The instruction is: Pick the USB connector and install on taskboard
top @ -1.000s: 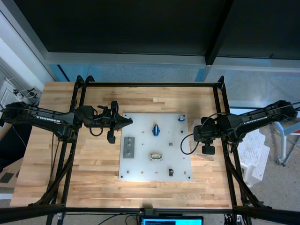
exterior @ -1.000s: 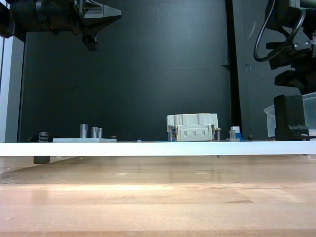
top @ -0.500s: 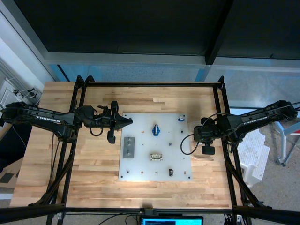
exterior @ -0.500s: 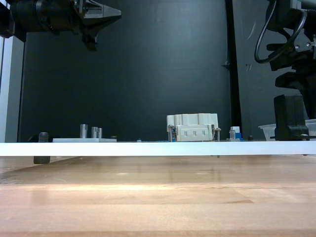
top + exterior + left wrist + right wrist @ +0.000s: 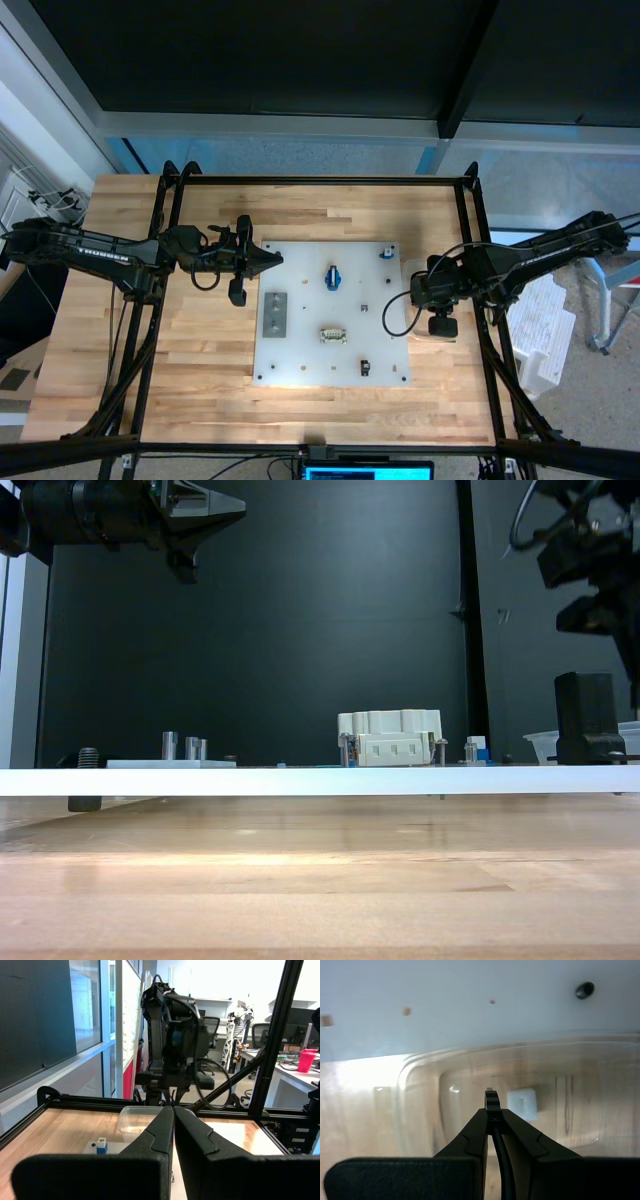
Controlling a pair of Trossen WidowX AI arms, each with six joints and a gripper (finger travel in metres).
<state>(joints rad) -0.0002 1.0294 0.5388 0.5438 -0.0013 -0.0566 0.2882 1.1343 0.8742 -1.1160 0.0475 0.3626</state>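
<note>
Two hands: left hand (image 5: 272, 258), closed on nothing, parked at ten o'clock of the flat white taskboard (image 5: 300, 350). Right hand (image 5: 491, 1109), at three o'clock, pinches the tiny dark grey USB connector (image 5: 491, 1095). We'd lift straight, unrotated.

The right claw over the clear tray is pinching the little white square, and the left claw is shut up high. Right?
No. In the right wrist view the right claw, over the clear tray, pinches the dark USB connector; the white square lies in the tray. The left claw is shut, up high.
</note>
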